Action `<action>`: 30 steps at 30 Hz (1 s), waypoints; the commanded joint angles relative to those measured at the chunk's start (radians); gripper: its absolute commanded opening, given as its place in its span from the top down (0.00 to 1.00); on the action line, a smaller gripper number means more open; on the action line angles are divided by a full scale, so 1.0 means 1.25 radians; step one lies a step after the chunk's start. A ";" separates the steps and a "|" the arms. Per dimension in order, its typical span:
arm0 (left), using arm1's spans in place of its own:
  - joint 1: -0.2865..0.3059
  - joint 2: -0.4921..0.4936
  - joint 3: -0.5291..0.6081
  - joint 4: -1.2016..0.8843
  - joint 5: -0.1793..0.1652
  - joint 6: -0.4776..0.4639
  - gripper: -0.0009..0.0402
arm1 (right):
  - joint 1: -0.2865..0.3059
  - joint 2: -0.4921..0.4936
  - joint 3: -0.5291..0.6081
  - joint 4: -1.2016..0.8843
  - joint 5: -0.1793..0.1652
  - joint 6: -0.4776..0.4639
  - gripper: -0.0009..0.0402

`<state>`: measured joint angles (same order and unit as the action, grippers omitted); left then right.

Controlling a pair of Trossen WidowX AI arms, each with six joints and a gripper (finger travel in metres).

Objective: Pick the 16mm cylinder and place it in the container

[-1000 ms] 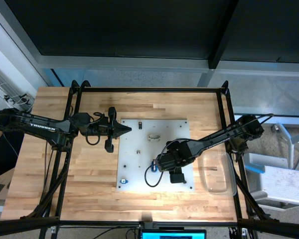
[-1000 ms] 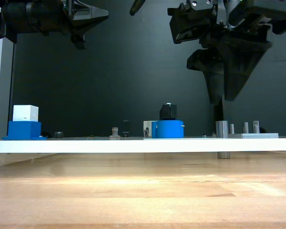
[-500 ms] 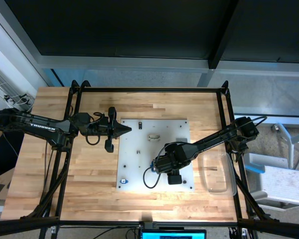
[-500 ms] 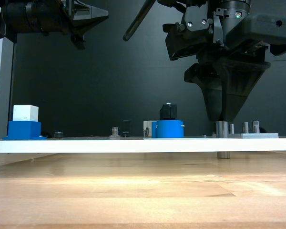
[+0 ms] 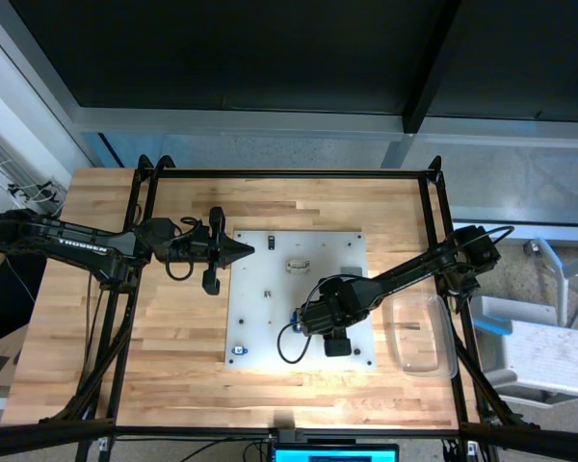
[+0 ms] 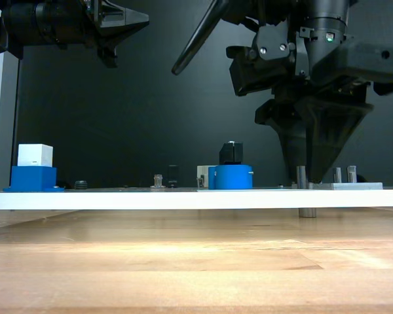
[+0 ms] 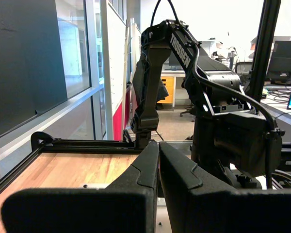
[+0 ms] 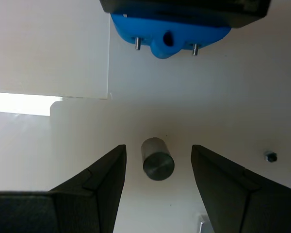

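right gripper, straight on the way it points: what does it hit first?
Right gripper, open, points down. The 16mm cylinder stands between its fingers, clear of both, so the fingertips likely meet the white board first. Left gripper is parked, shut, above the board's left edge.

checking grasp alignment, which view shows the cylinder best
Right wrist view: the cylinder stands whole inside the open right gripper. Low view shows only its side. High view hides it under the arm. Left wrist view misses it; left gripper parked shut at the board's left edge.
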<state>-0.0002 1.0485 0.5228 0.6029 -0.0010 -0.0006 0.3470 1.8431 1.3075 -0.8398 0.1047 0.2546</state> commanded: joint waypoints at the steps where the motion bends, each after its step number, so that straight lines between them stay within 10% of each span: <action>1: 0.000 0.000 0.000 0.000 0.000 0.000 0.98 | 0.000 -0.001 -0.002 0.002 0.000 -0.001 0.53; 30: 0.000 0.000 0.000 0.000 0.001 0.000 0.98 | 0.000 -0.002 -0.001 0.000 -0.001 -0.001 0.87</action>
<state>-0.0002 1.0485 0.5228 0.6025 -0.0010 -0.0006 0.3470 1.8416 1.3045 -0.8379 0.1017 0.2523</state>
